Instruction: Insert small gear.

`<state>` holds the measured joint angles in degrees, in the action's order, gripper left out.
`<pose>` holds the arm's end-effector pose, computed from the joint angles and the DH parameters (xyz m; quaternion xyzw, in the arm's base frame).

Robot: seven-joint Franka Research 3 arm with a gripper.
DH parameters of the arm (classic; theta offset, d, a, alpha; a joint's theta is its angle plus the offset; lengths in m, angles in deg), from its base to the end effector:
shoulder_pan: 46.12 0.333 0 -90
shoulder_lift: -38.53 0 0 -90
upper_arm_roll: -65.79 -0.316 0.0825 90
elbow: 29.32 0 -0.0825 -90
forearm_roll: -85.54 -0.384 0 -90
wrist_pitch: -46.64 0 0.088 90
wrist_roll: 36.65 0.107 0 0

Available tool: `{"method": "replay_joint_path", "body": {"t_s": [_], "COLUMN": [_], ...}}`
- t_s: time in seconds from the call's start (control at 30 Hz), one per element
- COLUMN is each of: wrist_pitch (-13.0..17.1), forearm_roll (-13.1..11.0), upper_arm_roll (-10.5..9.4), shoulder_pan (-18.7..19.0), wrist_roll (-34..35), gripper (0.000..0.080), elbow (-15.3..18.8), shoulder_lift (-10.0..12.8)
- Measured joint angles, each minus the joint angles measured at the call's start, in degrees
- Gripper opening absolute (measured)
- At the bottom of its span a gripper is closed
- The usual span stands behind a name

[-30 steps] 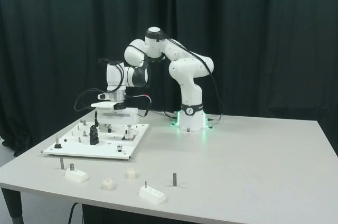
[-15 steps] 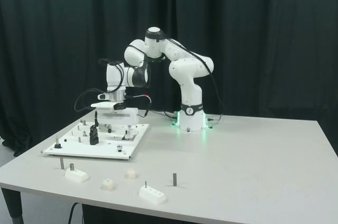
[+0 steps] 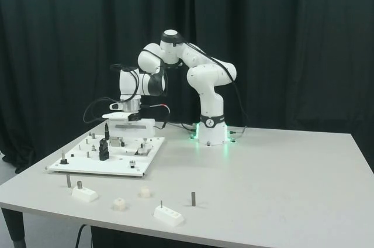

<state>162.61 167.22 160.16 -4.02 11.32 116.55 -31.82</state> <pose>0.3073 -0.2944 0.2269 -0.9309 0.3594 -0.0557 0.0327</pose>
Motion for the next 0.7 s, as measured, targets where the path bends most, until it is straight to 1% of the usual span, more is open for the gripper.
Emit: {"method": "replay_joint_path", "body": {"t_s": [0.23, 0.7], "wrist_pitch": [-2.2, -5.9], "forearm_roll": [-0.7, -0.8], "upper_arm_roll": [-0.94, -0.86], "shoulder_pan": [1.1, 5.4], "wrist_roll": [0.3, 4.7], "gripper": [0.08, 0.08], "elbow": [0.7, 0.4], "shoulder_lift": [0.0, 0.0]}}
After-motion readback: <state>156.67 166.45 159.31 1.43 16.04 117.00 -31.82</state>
